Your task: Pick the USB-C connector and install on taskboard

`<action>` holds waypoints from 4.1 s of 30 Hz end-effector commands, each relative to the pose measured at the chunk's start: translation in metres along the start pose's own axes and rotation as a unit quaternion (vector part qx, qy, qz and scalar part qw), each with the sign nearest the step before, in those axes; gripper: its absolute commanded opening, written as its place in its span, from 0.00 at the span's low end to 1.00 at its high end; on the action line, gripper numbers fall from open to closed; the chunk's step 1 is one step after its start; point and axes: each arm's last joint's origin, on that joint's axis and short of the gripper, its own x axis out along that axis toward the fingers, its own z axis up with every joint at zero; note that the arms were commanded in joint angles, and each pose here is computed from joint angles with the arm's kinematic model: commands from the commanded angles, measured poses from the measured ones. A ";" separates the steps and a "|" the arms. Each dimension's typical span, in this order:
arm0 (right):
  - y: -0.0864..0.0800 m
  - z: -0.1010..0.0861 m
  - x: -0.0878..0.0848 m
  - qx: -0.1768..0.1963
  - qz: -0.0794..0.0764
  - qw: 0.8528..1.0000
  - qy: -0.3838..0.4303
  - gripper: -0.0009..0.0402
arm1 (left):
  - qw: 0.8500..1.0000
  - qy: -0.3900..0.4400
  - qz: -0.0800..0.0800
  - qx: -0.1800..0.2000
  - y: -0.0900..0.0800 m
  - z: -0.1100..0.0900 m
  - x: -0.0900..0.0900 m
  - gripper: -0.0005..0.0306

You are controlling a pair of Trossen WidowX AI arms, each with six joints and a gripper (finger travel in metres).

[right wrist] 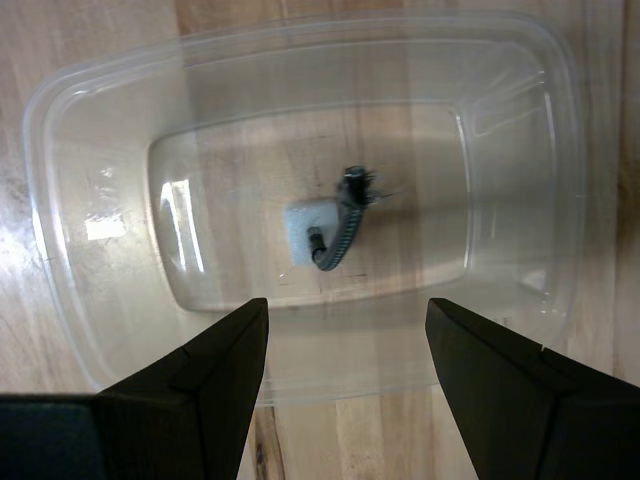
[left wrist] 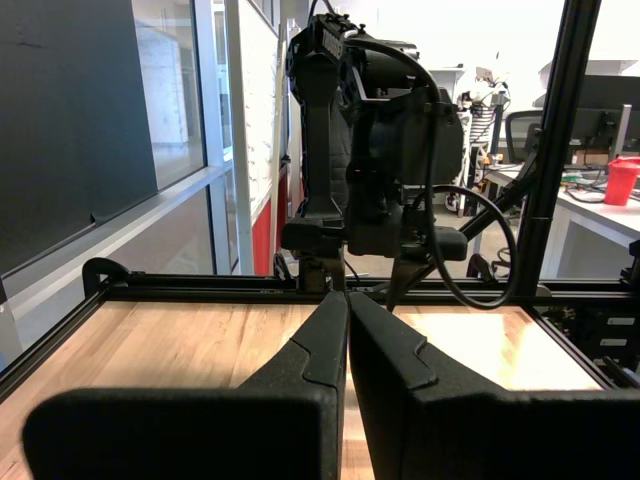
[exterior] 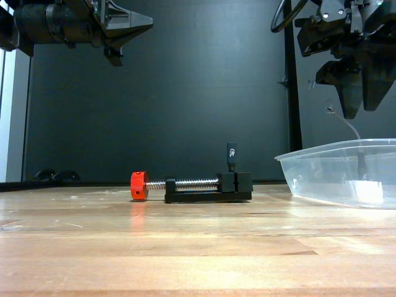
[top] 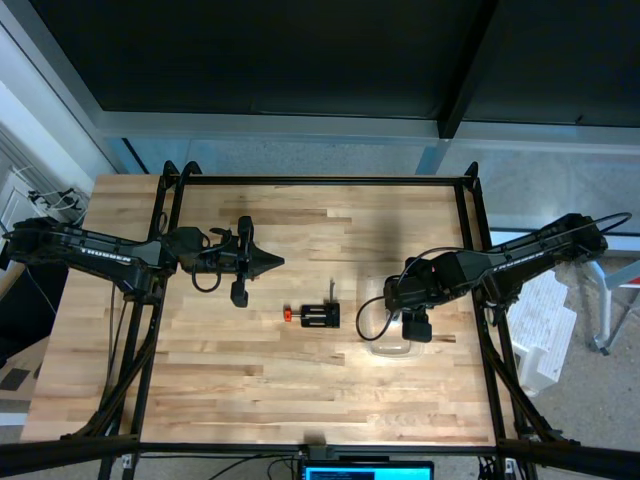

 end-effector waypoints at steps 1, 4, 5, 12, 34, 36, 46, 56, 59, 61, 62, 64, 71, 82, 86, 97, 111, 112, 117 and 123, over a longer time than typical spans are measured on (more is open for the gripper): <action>0.002 -0.001 0.002 -0.005 0.002 1.000 -0.002 0.56 | 1.000 0.000 0.000 0.000 0.000 0.000 0.000 0.02; 0.003 -0.001 0.008 -0.006 0.000 1.000 -0.006 0.56 | 1.000 0.000 0.000 0.000 0.000 0.000 0.000 0.02; 0.004 -0.001 0.010 -0.007 -0.002 1.000 -0.006 0.56 | 1.000 0.000 0.000 0.000 0.000 0.000 0.000 0.02; 0.006 0.003 0.018 -0.019 -0.011 1.000 -0.003 0.56 | 1.000 0.000 0.000 0.000 0.000 0.000 0.000 0.02; 0.012 0.004 0.047 -0.039 -0.016 0.999 0.012 0.56 | 1.000 0.000 0.000 0.000 0.000 0.000 0.000 0.02; 0.012 0.004 0.048 -0.040 -0.017 0.999 0.013 0.56 | 1.000 0.000 0.000 0.000 0.000 0.000 0.000 0.02; 0.014 0.003 0.060 -0.043 -0.019 0.999 0.019 0.56 | 1.000 0.000 0.000 0.000 0.000 0.000 0.000 0.02; 0.015 0.001 0.066 -0.045 -0.014 0.999 0.010 0.56 | 1.000 0.000 0.000 0.000 0.000 0.000 0.000 0.02; 0.015 0.000 0.067 -0.045 -0.013 0.999 0.008 0.56 | 1.000 0.000 0.000 0.000 0.000 0.000 0.000 0.02; 0.016 -0.001 0.069 -0.045 -0.013 0.999 0.006 0.56 | 1.000 0.000 0.000 0.000 0.000 0.000 0.000 0.02; 0.016 -0.001 0.069 -0.045 -0.013 0.999 0.006 0.56 | 1.000 0.000 0.000 0.000 0.000 0.000 0.000 0.02; 0.016 -0.001 0.069 -0.045 -0.013 0.999 0.007 0.55 | 1.000 0.000 0.000 0.000 0.000 0.000 0.000 0.02; 0.016 -0.001 0.069 -0.048 -0.013 0.999 0.007 0.43 | 1.000 0.000 0.000 0.000 0.000 0.000 0.000 0.02; 0.016 -0.001 0.069 -0.048 -0.022 0.999 0.001 0.26 | 1.000 0.000 0.000 0.000 0.000 0.000 0.000 0.02; 0.016 -0.001 0.069 -0.049 -0.025 0.999 0.000 0.20 | 1.000 0.000 0.000 0.000 0.000 0.000 0.000 0.02; 0.016 -0.002 0.069 -0.050 -0.024 0.998 0.003 0.06 | 1.000 0.000 0.000 0.000 0.000 0.000 0.000 0.02; 0.015 -0.003 0.062 -0.048 -0.019 0.999 -0.009 0.02 | 1.000 0.000 0.000 0.000 0.000 0.000 0.000 0.02; 0.015 -0.003 0.061 -0.048 -0.019 0.999 -0.010 0.02 | 1.000 0.000 0.000 0.000 0.000 0.000 0.000 0.02; 0.013 -0.005 0.056 -0.047 -0.014 0.999 -0.011 0.02 | 1.000 0.000 0.000 0.000 0.000 0.000 0.000 0.02; 0.011 -0.004 0.038 -0.034 -0.009 0.999 -0.024 0.02 | 1.000 0.000 0.000 0.000 0.000 0.000 0.000 0.02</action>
